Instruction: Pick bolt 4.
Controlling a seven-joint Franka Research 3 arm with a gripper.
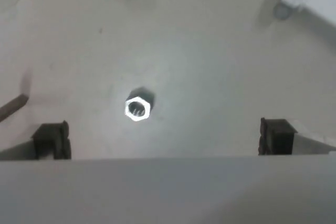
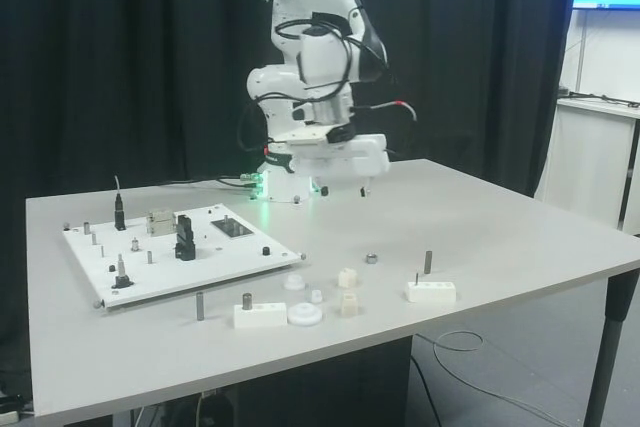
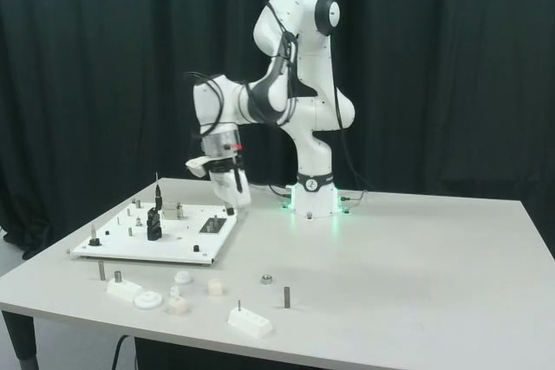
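Note:
My gripper hangs open above the table, its black fingertips wide apart with nothing between them. On the table straight below it lies a small hex nut, also in the first room view. In the room views the gripper is well above the table, near the white board's back corner. Several short grey bolts stand upright: one right of the nut, one at the front left, one in a white block. I cannot tell which is bolt 4.
A white board with black and grey fittings lies on the left of the grey table. Small white pieces and a white block with a thin pin lie near the front edge. The arm's base stands at the back.

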